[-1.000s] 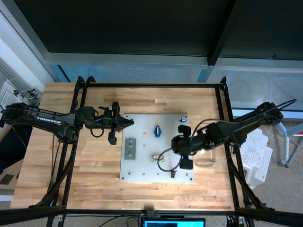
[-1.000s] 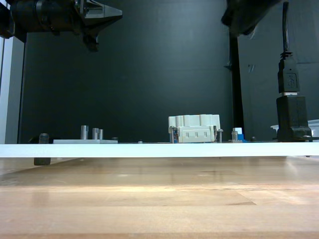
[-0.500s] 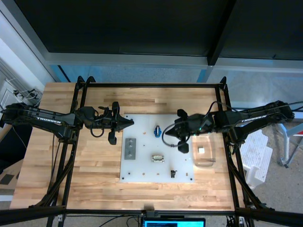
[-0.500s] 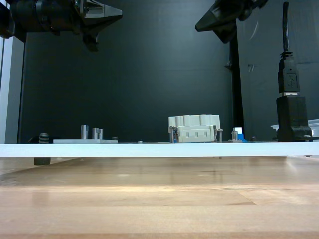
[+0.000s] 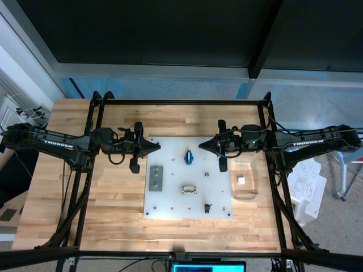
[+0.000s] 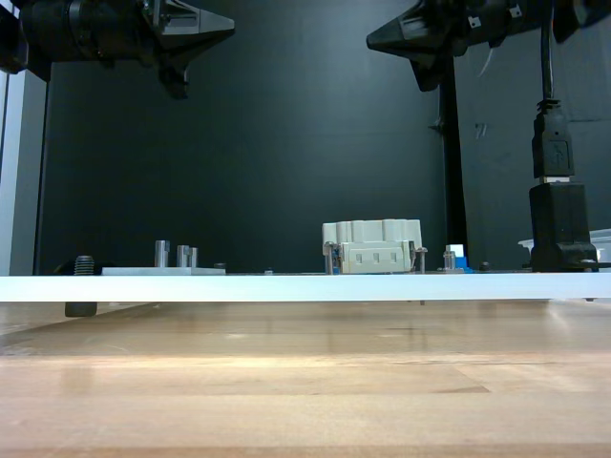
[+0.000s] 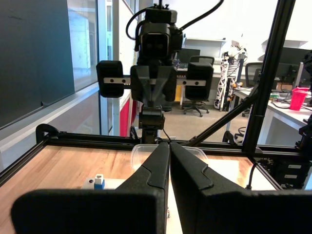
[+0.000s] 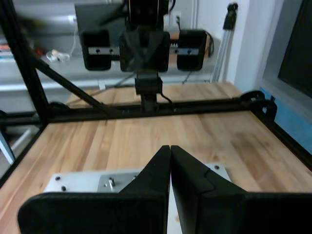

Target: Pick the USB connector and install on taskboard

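The USB connector [image 6: 553,148] stands upright in a black socket [image 6: 561,234] towards the taskboard's [image 5: 170,195] near-right corner; the right gripper [image 5: 202,145], fingers together and empty, hovers over the board's far side; the left gripper [image 5: 157,147], likewise closed, hangs over its far-left corner.

The low view's top edge cuts off the left hand [image 6: 215,23] and right hand [image 6: 384,40]; also the cable [image 6: 547,52].

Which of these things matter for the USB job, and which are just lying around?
Job: USB connector, upright on the taskboard; right gripper, shut, above its far side; left gripper, shut, above its far-left corner.
Lying about: clear tray; white block in it.
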Controlling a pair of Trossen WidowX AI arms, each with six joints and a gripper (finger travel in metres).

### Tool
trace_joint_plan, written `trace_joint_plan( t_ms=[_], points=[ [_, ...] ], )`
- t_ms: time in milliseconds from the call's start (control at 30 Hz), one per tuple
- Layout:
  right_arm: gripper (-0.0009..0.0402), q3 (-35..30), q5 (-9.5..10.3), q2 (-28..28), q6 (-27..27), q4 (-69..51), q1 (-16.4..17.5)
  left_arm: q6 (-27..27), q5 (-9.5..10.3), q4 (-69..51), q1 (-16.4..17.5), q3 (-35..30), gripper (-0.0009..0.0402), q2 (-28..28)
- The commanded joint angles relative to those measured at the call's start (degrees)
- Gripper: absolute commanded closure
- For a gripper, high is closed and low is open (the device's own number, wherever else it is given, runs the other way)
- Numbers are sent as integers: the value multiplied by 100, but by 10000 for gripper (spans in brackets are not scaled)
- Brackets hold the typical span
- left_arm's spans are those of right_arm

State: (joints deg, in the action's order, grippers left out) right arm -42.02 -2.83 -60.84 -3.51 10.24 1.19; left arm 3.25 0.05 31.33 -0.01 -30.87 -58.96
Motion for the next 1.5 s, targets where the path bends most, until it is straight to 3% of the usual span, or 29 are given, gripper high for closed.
trace_joint_plan(
  t_ms=[33,433,1500],
  points=[
    [393,212,306,46,-11,428,-63,-2,0,2,0,0,393,0],
    [393,625,293,173,-4,1432,-131,-2,-2,2,0,0,393,0],
    [393,684,243,188,-76,1408,-131,-2,-2,2,0,0,393,-2]
  ],
)
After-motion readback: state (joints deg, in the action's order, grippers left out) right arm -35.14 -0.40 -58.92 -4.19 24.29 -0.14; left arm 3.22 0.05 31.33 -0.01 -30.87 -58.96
